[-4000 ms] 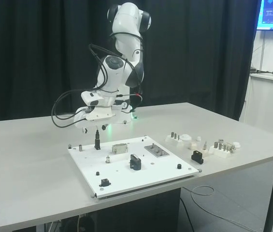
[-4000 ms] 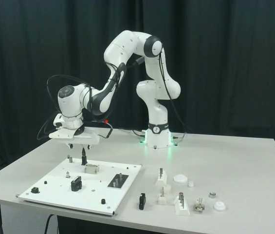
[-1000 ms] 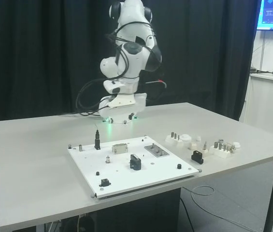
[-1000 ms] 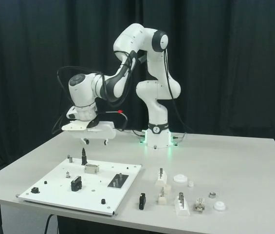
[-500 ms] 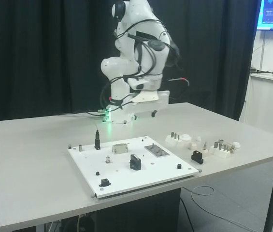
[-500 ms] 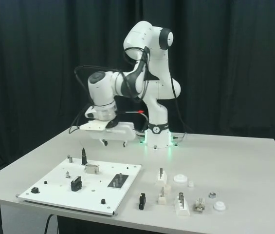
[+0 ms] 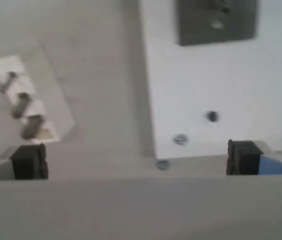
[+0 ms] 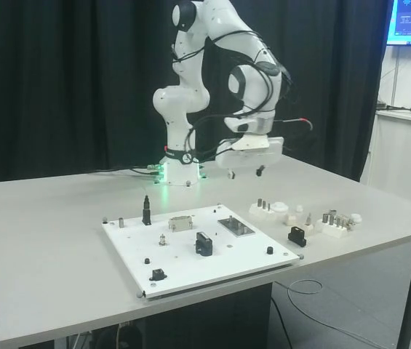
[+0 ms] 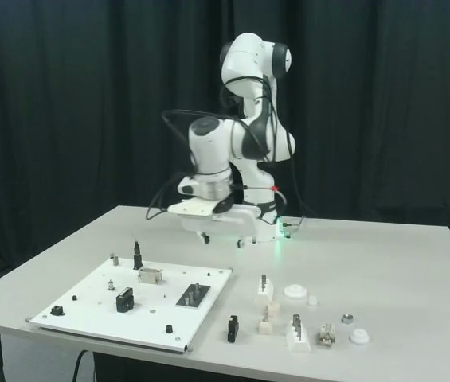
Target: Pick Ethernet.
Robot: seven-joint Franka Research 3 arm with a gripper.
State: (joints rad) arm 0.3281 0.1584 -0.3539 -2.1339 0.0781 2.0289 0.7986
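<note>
Ethernet connector (image 8: 297, 235), judged to be the small black piece, lies on grey surface (image 8: 45, 218) just beside corner of white board (image 8: 183, 262), near white part holders (image 8: 267, 211). Untouched, not yet picked. Gripper (image 8: 244, 171) hovers high above surface, between robot base and holders, well apart from connector. Fingers (image 7: 28, 161) wide apart, nothing between them. Wrist view looks down on board edge and a pin holder (image 7: 23, 105); connector not made out there. Task barely begun, by the look of it. Left to do: line up over connector, descend, close on it, lift.
</note>
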